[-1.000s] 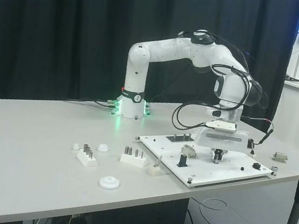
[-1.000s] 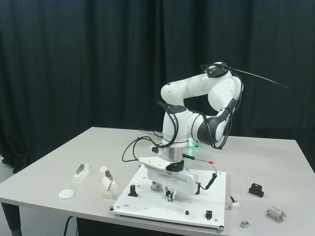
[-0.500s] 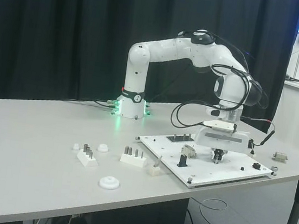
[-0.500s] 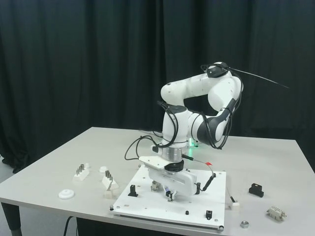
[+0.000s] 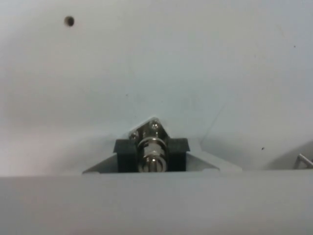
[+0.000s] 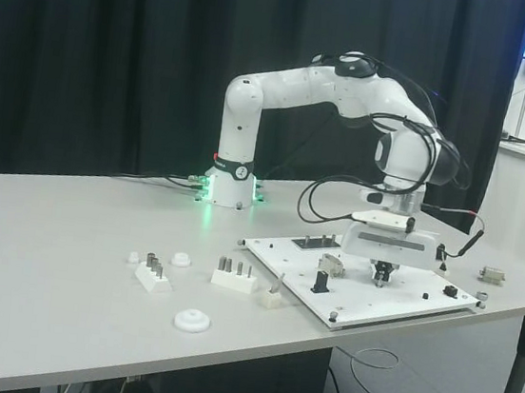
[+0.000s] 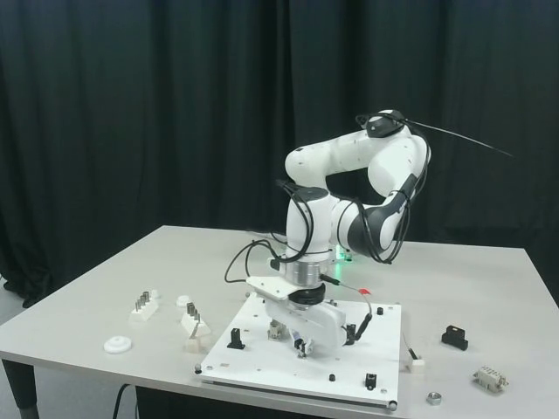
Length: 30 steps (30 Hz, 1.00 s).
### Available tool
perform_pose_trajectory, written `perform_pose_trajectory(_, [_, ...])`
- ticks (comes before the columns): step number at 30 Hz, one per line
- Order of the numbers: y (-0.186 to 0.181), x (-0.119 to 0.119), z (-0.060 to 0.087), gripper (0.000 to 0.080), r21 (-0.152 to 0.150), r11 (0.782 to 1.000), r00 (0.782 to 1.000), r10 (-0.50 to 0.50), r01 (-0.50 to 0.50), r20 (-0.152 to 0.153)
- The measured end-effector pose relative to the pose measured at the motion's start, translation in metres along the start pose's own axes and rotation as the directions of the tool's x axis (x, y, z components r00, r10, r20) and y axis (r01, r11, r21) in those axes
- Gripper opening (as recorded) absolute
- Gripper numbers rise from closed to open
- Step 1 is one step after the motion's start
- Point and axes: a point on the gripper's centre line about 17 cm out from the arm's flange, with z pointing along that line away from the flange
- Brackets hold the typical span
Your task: Insert BNC.
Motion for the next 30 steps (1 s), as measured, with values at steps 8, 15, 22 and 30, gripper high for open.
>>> perform_pose_trajectory(8, [-0.0002,0.0000,0.0003,0.0121,0.019,0.998,0.998,0.057,-0.057,0.021])
perform_pose_trajectory(15, [-0.0002,0.0002,0.0004,0.0121,0.029,0.997,0.997,0.072,-0.073,0.034])
perform_pose_trajectory(22, [-0.0003,0.0002,0.0004,0.0121,0.030,0.996,0.996,0.079,-0.081,0.039])
perform_pose_trajectory(30, [-0.0002,0.0004,0.0005,0.0121,0.031,0.996,0.996,0.080,-0.081,0.040])
